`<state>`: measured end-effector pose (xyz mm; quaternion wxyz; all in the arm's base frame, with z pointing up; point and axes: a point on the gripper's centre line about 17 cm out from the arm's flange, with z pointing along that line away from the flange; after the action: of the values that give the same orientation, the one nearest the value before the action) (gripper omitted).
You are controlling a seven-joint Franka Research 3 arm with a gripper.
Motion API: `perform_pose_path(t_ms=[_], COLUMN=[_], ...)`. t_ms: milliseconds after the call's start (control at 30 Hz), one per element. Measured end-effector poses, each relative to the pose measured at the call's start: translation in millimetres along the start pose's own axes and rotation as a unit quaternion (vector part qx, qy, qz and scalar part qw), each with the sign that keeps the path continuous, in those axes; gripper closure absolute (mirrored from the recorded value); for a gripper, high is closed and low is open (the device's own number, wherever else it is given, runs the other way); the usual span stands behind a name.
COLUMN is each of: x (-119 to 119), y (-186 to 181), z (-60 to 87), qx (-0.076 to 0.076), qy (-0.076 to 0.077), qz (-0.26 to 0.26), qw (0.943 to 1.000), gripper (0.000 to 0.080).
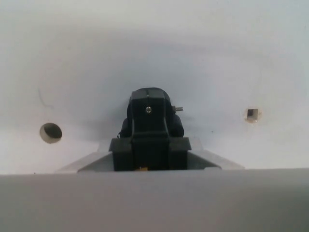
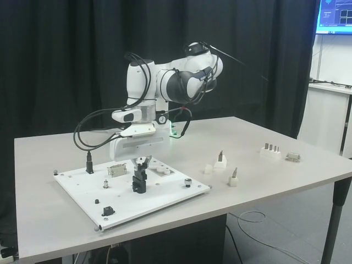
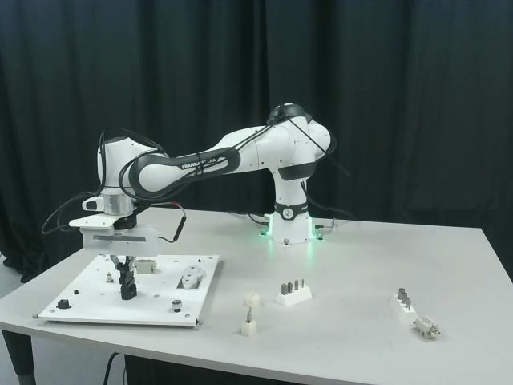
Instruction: Insert D-SUB.
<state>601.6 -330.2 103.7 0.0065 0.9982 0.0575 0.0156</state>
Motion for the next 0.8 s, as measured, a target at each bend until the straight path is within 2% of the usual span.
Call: perform_pose_path(t_ms=[800], x=[-4.6], y=[0.9], z=[0.1], qx=[0.005], qy=[-0.002], qz=[-0.001], qw=[1.0000], gripper=[0.0655])
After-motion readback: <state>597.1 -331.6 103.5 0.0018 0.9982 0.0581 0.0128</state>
